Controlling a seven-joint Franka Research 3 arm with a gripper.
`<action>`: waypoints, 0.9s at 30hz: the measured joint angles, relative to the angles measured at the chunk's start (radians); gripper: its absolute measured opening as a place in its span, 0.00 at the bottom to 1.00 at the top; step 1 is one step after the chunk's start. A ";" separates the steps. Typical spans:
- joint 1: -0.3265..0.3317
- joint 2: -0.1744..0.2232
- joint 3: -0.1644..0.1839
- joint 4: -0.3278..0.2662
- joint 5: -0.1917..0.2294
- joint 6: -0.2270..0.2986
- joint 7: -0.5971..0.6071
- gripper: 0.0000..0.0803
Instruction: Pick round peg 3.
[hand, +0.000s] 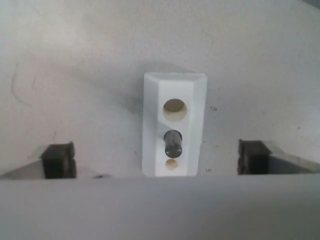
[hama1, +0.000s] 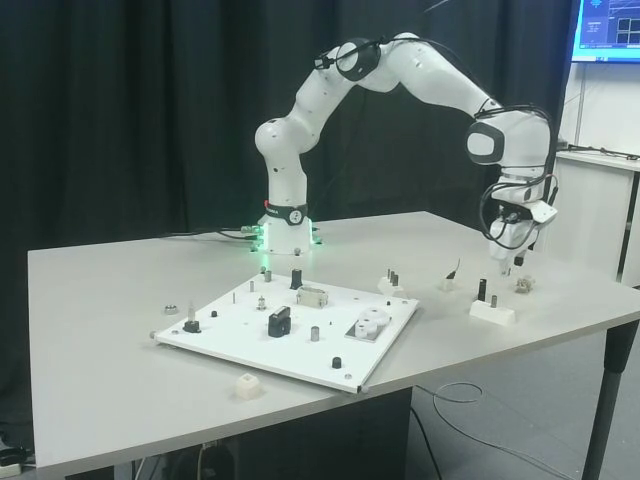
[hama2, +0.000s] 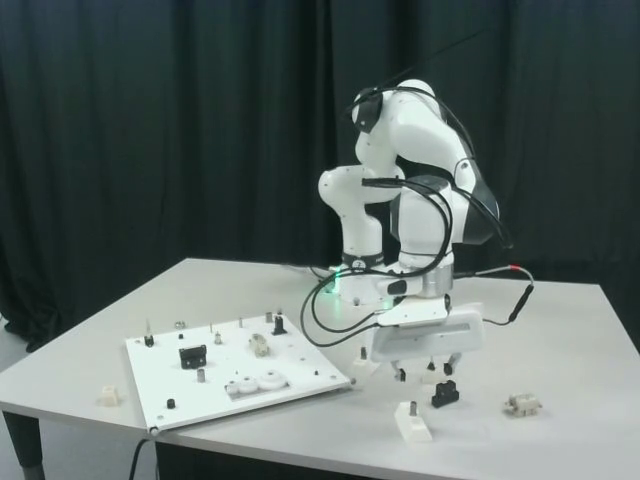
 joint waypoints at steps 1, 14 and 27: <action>0.000 0.000 0.000 -0.001 -0.001 0.000 0.000 0.88; -0.001 0.020 -0.002 -0.015 -0.028 0.004 0.000 0.99; -0.002 0.055 0.003 -0.046 -0.033 0.070 -0.003 1.00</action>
